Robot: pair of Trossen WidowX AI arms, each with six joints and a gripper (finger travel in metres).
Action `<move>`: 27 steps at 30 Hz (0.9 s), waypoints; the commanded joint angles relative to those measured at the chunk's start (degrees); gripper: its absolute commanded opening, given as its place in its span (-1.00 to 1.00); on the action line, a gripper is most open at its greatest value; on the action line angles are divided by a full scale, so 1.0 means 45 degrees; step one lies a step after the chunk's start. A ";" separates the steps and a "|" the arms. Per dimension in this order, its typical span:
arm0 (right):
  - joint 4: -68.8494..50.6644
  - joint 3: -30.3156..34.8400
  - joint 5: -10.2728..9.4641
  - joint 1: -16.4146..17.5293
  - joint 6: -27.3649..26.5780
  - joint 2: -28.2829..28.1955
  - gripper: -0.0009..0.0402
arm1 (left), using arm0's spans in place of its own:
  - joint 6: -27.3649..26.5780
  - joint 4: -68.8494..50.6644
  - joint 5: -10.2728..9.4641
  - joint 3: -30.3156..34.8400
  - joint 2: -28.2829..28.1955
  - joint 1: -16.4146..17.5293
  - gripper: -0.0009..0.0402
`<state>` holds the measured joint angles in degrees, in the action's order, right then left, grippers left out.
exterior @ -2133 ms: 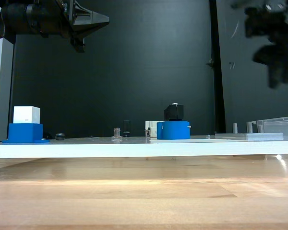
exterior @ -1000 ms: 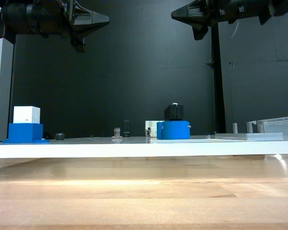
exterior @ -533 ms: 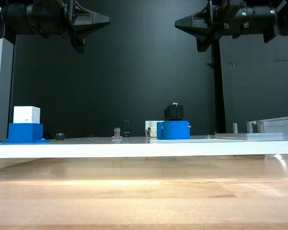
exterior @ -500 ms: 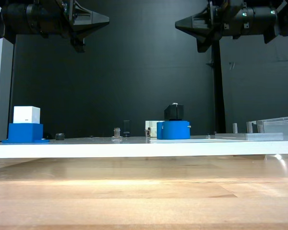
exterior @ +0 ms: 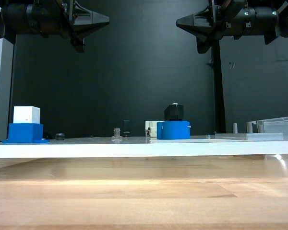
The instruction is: Remove the 16mm cylinder and place in the container
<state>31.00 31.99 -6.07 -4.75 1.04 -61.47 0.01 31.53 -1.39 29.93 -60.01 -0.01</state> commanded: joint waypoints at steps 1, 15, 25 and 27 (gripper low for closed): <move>-0.0078 0.0029 0.0005 0.0000 0.0000 0.0000 -0.96 | 0.0005 0.0005 0.0000 0.0005 0.0000 0.0005 -0.96; -0.0262 0.0029 0.0005 0.0005 0.0000 0.0000 -0.96 | 0.0005 0.0005 0.0000 0.0005 0.0000 0.0005 -0.96; -0.0262 0.0015 0.0005 0.0000 0.0005 0.0000 -0.96 | 0.0005 0.0005 0.0000 0.0005 0.0000 0.0005 -0.96; -0.0262 0.0015 0.0005 0.0000 0.0000 0.0000 -0.96 | 0.0005 0.0005 0.0000 0.0005 0.0000 0.0000 -0.96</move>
<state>29.74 32.05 -6.07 -4.75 1.02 -61.47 0.03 31.53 -1.39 29.95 -60.01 -0.01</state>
